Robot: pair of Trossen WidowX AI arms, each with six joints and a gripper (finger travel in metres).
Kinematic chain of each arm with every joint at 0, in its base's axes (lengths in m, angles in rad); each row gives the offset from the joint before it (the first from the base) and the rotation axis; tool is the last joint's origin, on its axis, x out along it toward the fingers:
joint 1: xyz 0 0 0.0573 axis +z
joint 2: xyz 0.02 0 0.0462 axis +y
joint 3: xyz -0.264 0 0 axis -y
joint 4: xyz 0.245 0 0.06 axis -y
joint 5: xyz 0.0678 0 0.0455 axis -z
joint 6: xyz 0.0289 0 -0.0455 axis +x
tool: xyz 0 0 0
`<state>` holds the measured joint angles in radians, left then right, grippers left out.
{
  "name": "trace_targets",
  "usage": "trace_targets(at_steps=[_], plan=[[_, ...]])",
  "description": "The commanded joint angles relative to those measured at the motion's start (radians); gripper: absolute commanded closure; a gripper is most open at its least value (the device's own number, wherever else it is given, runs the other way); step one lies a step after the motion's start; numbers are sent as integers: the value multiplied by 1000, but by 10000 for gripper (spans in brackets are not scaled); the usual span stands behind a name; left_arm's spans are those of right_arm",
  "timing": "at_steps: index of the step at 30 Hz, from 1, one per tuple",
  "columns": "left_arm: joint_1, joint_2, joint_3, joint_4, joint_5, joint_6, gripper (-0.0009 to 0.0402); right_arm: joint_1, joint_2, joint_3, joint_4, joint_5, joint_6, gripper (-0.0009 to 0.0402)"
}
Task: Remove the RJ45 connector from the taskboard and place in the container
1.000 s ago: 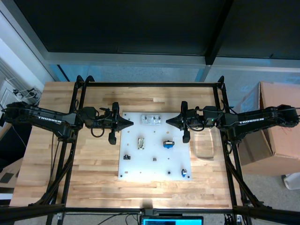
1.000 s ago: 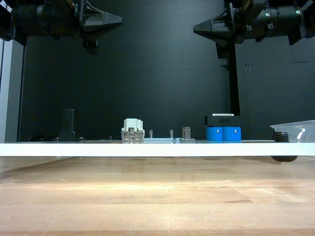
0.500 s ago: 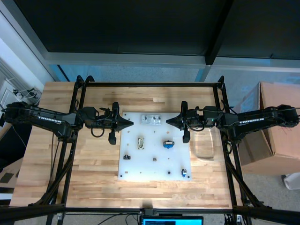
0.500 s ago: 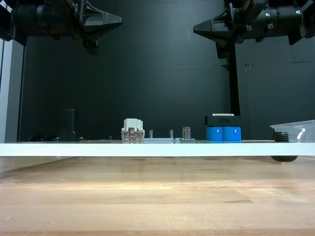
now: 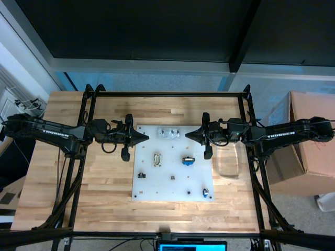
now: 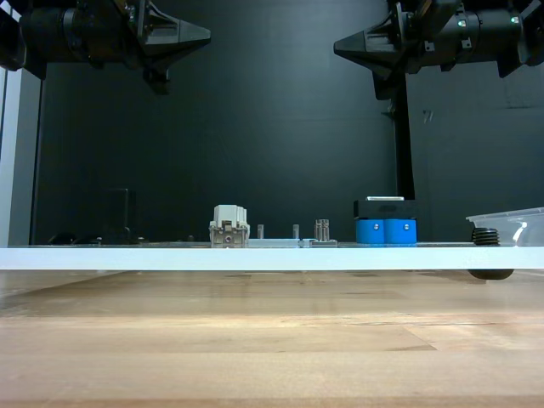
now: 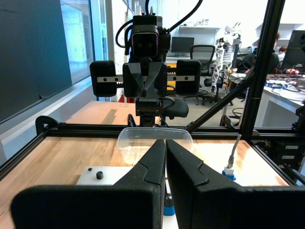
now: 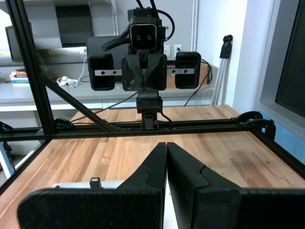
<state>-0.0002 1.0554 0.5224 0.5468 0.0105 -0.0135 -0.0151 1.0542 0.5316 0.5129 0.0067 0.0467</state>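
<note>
The RJ45 connector (image 5: 207, 193) stands upright in a small blue seat near the front right corner of the white taskboard (image 5: 152, 188); in the left wrist view the RJ45 connector (image 7: 230, 163) appears as a pale plug on a blue base. The clear container (image 5: 229, 162) lies on the table just right of the board. My left gripper (image 5: 146, 137) hovers high over the board's back left edge, shut and holding nothing. My right gripper (image 5: 187, 135) hovers high over the back right part, also shut and holding nothing. The two point at each other, both far from the connector.
The board also carries a grey-white connector (image 5: 157, 159), a blue and black block (image 5: 188, 160), a clear part (image 5: 169, 134) at the back and small black fittings. A black frame (image 5: 167, 94) surrounds the table. A cardboard box (image 5: 309, 141) stands off the table's right.
</note>
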Motion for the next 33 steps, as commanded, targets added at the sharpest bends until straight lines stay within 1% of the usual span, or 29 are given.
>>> trace_targets(at_steps=[1,2,5,7,10,15,20,24,29,33], plan=[[0,0,0,0,0,0,393,10,0,33,-124,1,31,394],[0,0,0,0,0,0,393,21,1,50,-186,5,36,394],[0,0,0,0,0,0,393,68,2,96,-334,38,48,394],[0,0,0,0,0,0,393,111,2,137,-442,74,60,394],[0,0,0,0,0,0,393,182,2,208,-629,117,107,394],[0,0,0,0,0,0,393,317,2,311,-925,211,208,394],[0,0,0,0,0,0,393,455,2,378,-1123,275,333,394],[0,0,0,0,0,0,393,536,25,415,-1254,282,431,394],[0,0,0,0,0,0,393,622,98,458,-1343,279,512,394],[0,0,0,0,0,0,393,662,182,505,-1384,239,554,393]])
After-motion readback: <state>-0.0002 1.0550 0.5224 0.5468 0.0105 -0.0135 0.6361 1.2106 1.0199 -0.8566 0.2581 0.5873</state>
